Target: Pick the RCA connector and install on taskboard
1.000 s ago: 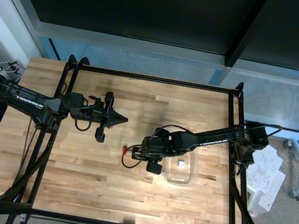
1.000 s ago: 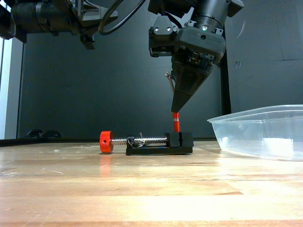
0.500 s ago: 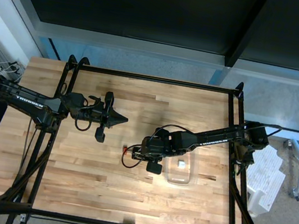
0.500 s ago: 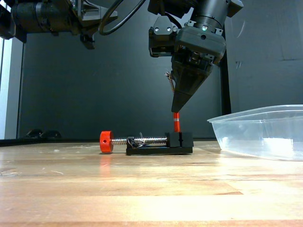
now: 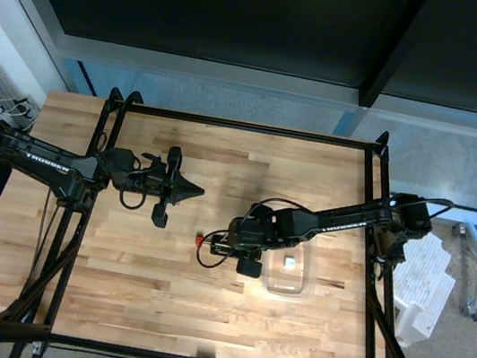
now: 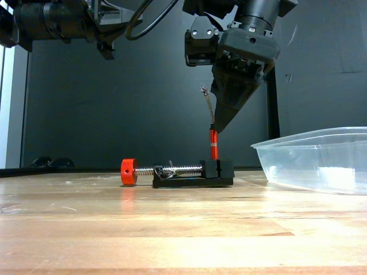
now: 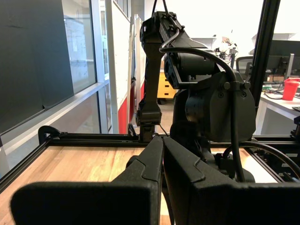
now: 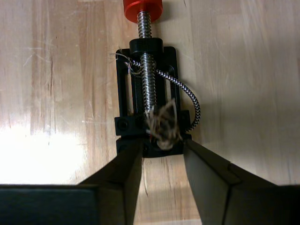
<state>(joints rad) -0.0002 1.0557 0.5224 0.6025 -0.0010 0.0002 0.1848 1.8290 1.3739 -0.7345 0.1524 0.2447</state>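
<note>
Low view: R pincer [image 6: 217,129], jaws apart, sits atop RCA connector [image 6: 213,146] upright in taskboard [image 6: 192,179] mid-frame, prob. seated so unclamped; L pincer [image 5: 199,193] closed, parked clear, left-centre high view.

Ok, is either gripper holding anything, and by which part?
Apparently nothing. The right gripper is open over the red connector standing on the taskboard, not clamping it; the left gripper, shut and empty, hangs over the table's left.
</note>
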